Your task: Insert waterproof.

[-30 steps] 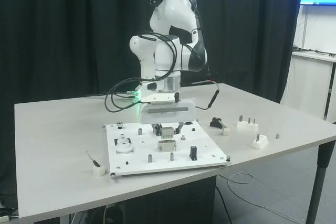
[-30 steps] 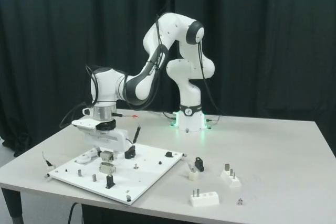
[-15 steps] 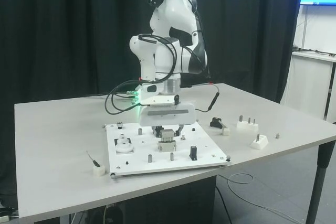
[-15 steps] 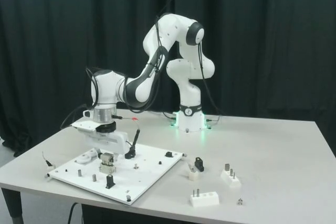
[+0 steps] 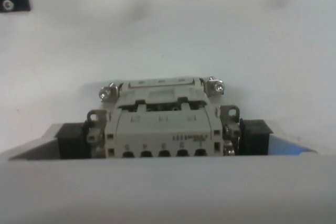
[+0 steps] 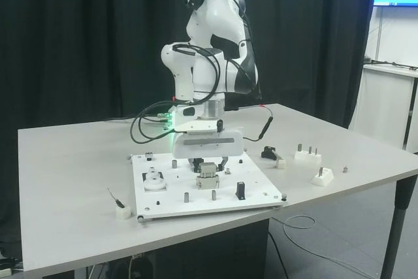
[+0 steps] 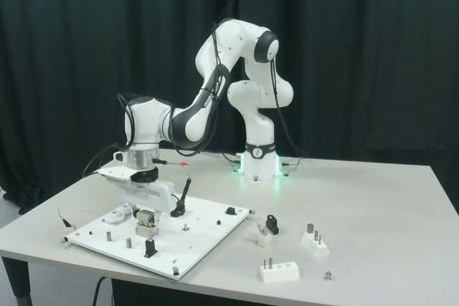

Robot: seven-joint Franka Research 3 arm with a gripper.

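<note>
Gripper (image 6: 208, 163): hangs straight down over the middle of the white task board (image 6: 255, 195); the black fingers (image 5: 71, 139) sit one at each end of the connector and appear to clamp it, closed only as far as its body allows.
Waterproof connector (image 5: 164, 124): grey multi-pin block with corner screws, held level between the fingers, just above the board; whether it touches anything beneath cannot be told.
Reason for hold: gripping the ends leaves the mating face free and square to the board, which suits a straight downward push.
Board: lies flat on the grey table (image 6: 65, 161), carrying several small posts and fixtures.
Loose fixtures (image 7: 280, 271): small white blocks stand on the table well apart from the board, outside the working area.
Judgement: insertion not yet complete.
</note>
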